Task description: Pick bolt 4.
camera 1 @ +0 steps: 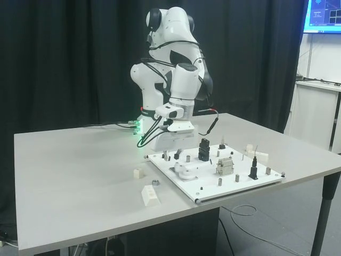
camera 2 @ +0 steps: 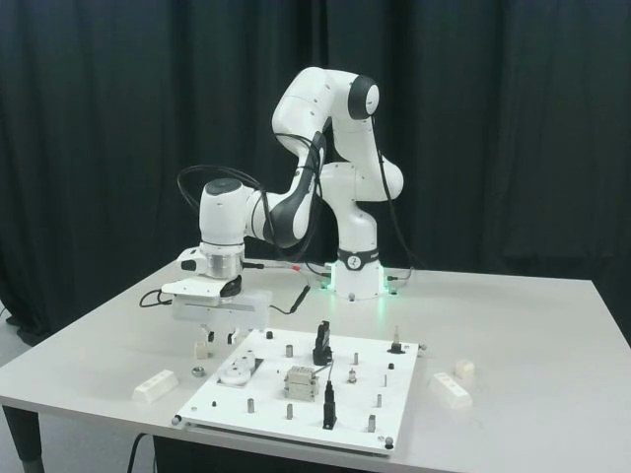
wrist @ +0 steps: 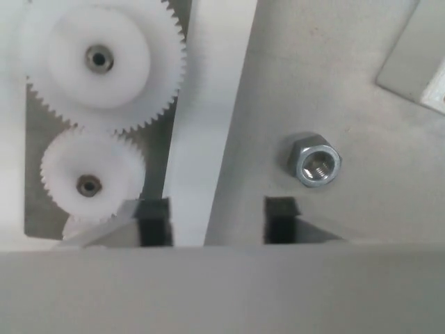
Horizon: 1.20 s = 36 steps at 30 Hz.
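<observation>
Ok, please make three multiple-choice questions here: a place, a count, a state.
1. Where does the nut lie? A on the grey table beside the white board; B on top of the board; C on the floor.
2. How many white gears show in the wrist view? A one; B two; C four.
3. How is the hand? A open; B shut on the nut; C shut on a gear.
Key: 1 A, it rests on bare table; 2 B, one large, one small; 3 A, its fingers stand apart.
</observation>
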Each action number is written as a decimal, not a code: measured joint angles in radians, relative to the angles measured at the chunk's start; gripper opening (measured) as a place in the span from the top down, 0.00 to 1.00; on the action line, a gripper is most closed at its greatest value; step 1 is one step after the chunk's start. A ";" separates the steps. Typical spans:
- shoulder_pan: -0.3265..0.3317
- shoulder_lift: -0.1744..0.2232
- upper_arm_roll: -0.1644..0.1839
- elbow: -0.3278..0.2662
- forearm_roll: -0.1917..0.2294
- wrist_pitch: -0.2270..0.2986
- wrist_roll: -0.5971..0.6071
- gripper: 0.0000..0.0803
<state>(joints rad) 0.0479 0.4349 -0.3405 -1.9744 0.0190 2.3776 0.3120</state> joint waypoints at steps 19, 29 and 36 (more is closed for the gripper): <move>0.008 0.000 0.001 0.000 0.000 0.000 0.014 0.98; 0.013 -0.002 0.001 0.000 0.000 0.000 0.015 1.00; 0.013 -0.006 0.001 0.000 0.000 -0.005 0.028 0.42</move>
<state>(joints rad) 0.0607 0.4291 -0.3396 -1.9740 0.0192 2.3727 0.3400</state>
